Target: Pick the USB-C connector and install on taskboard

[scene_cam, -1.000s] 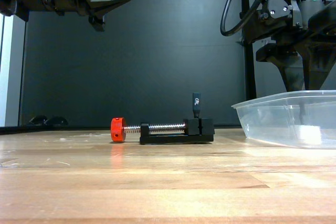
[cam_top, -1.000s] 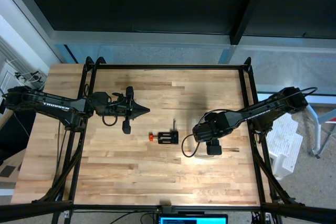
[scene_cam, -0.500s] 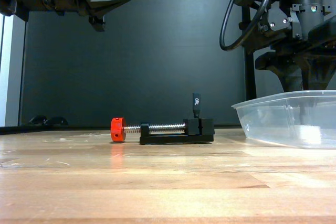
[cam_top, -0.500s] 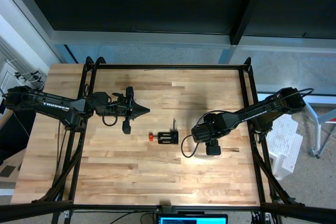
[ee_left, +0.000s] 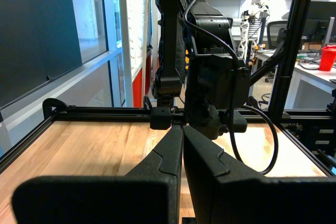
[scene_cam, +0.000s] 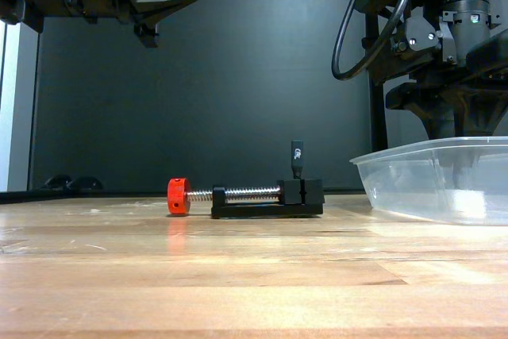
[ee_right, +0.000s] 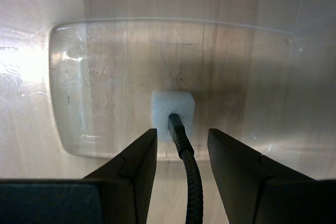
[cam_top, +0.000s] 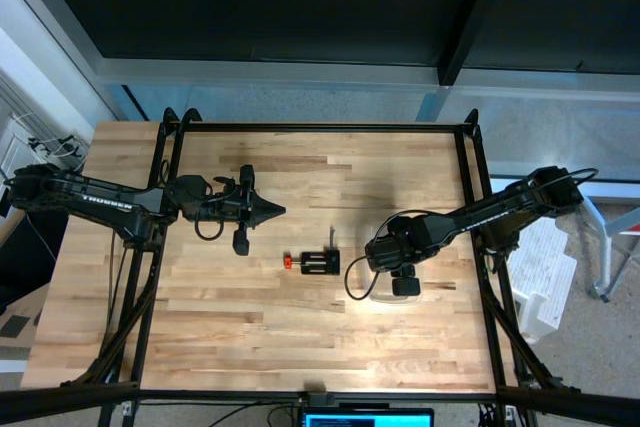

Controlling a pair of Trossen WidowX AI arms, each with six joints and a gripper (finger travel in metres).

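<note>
The USB-C connector stands with its dark tip in a white foam cube on the floor of a clear plastic tray. Its braided cable runs back between the fingers of the right gripper. That gripper reaches down into the tray, its fingers spread on either side of the cable and touching neither cable nor plug. The tray's near wall stands between the connector and the taskboard. The taskboard sits on the wooden table just left of the tray, with its red-orange knob pointing away from the tray and an upright pin at the tray end. The left gripper hangs above the table, well apart from the taskboard, its fingers pressed together on nothing.
</note>
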